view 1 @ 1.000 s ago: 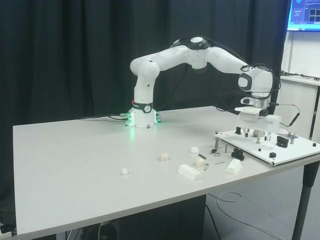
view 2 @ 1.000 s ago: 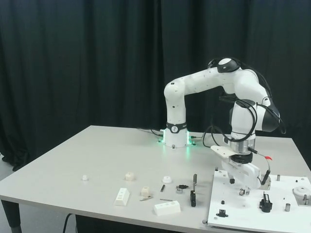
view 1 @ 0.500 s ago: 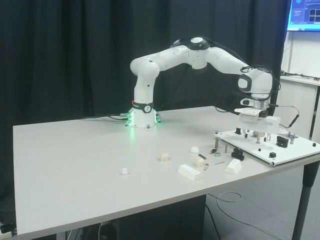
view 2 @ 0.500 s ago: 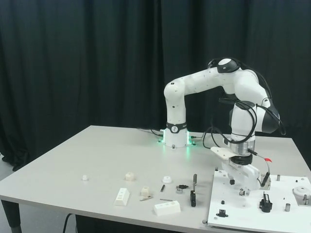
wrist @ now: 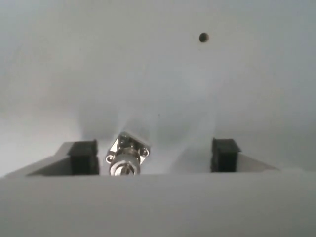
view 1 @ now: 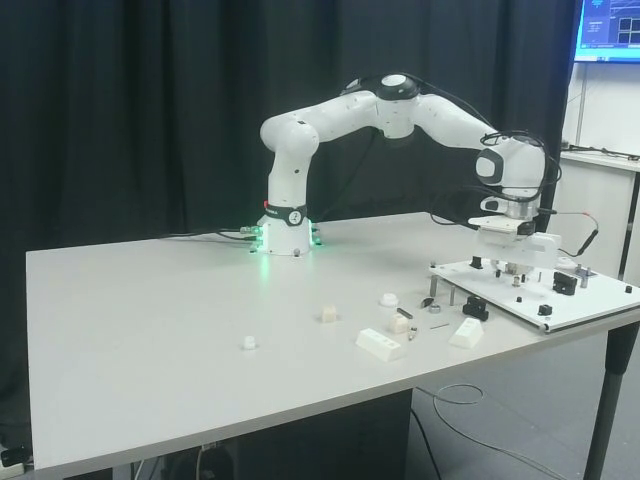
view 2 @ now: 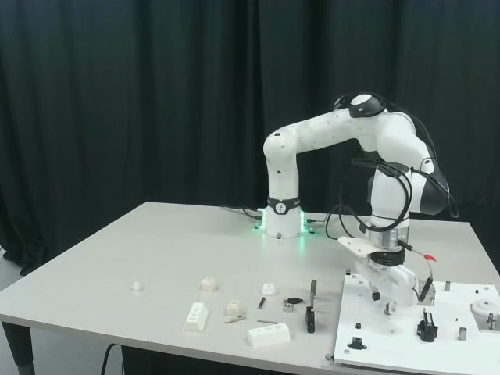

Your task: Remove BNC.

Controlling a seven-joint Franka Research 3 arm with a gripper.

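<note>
The jaws stand wide apart, gripping nothing. The black fingertips (wrist: 82, 157) flank the metal BNC connector with square flange (wrist: 126, 156), which sits close beside one tip and remains mounted on the white assembly board (view 2: 406, 344). The white two-finger gripper (view 2: 380, 296) has risen slightly since a second ago (small change). The board rests at the grey table (view 1: 150, 310) right end.

The arm has lifted its gripper (view 2: 380, 301) slightly above the white board (view 2: 406, 344) and drawn it back a little toward the robot's base (view 2: 283, 224) over the last second.
</note>
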